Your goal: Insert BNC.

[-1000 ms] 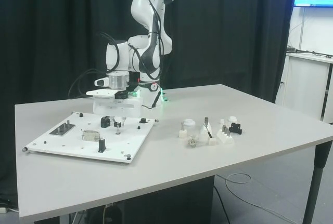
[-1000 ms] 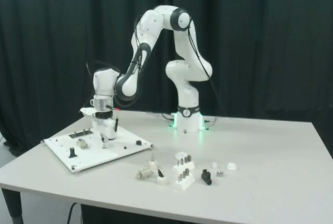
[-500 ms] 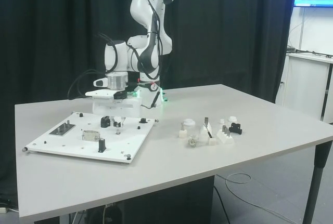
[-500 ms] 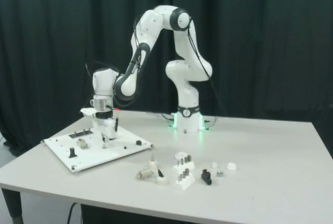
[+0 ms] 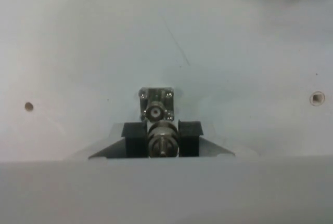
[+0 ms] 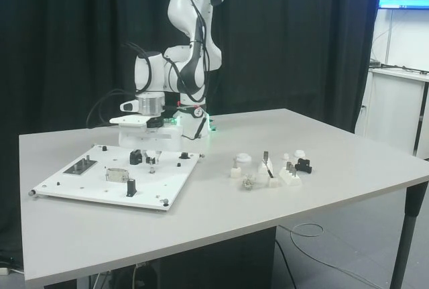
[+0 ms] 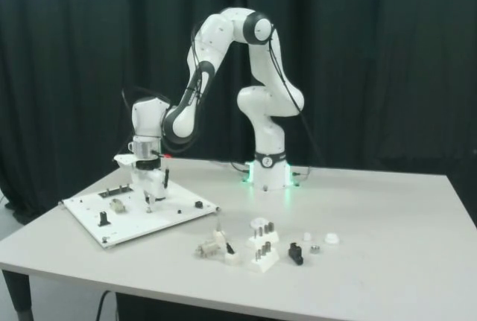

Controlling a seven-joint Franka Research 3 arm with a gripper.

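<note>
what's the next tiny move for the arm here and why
Probably a short, straight descent. In the wrist view the gripper holds the BNC plug between its jaws, and the plug sits nearly in line with the BNC socket on the white board, though slightly offset from it. The plug does not look seated yet, so a tiny centring nudge and then pushing down seems right.

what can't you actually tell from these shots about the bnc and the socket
- Whether the BNC plug touches the socket: the wrist view looks straight down the axis, so any gap is hidden.
- The end effector above its black fingers: cut off by a blurred grey band across the wrist view.
- Plug and socket in both room views: too small, and screened by the end effector over the white board.
- The loose parts on the table: too small to identify.
</note>
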